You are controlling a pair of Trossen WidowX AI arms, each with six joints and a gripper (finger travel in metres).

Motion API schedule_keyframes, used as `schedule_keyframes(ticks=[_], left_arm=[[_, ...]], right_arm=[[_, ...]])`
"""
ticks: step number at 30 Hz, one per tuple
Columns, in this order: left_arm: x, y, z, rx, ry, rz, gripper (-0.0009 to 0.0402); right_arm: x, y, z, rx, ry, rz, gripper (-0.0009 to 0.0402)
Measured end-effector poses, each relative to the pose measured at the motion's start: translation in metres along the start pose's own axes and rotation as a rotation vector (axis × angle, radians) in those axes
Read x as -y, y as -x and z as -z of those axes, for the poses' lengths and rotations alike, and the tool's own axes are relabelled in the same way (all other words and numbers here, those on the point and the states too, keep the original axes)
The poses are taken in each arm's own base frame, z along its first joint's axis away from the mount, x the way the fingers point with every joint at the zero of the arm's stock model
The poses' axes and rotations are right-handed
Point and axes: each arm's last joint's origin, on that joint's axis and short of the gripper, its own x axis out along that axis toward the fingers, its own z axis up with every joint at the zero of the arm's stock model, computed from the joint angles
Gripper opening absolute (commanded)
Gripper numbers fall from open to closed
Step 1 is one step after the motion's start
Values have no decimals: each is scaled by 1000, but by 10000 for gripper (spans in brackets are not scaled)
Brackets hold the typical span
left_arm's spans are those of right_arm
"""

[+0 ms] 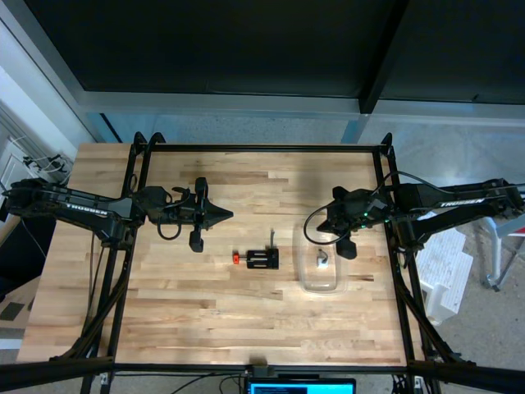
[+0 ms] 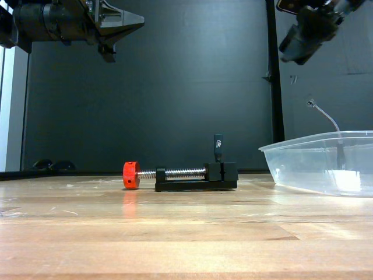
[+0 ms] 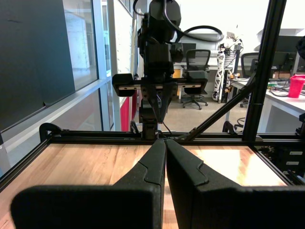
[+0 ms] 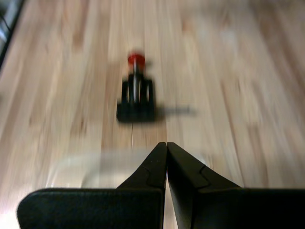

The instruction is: Pick the USB-C connector and install on taskboard

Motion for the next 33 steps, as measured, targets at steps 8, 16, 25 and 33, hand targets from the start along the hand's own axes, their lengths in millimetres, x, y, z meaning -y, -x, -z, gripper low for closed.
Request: schedule_keyframes(ticks=[8, 16, 25, 33], left_arm=[[0, 0, 0, 0, 0, 0, 0], [0, 0, 0, 0, 0, 0, 0], [0, 0, 0, 0, 0, 0, 0], [0, 0, 0, 0, 0, 0, 0]], right_arm=[[-12, 0, 2, -280, 36, 7, 1], [-18, -11, 9, -445, 10, 36, 36], [-28, -27, 14, -536, -1, 57, 145], [-32, -40, 12, -532, -34, 64, 210]])
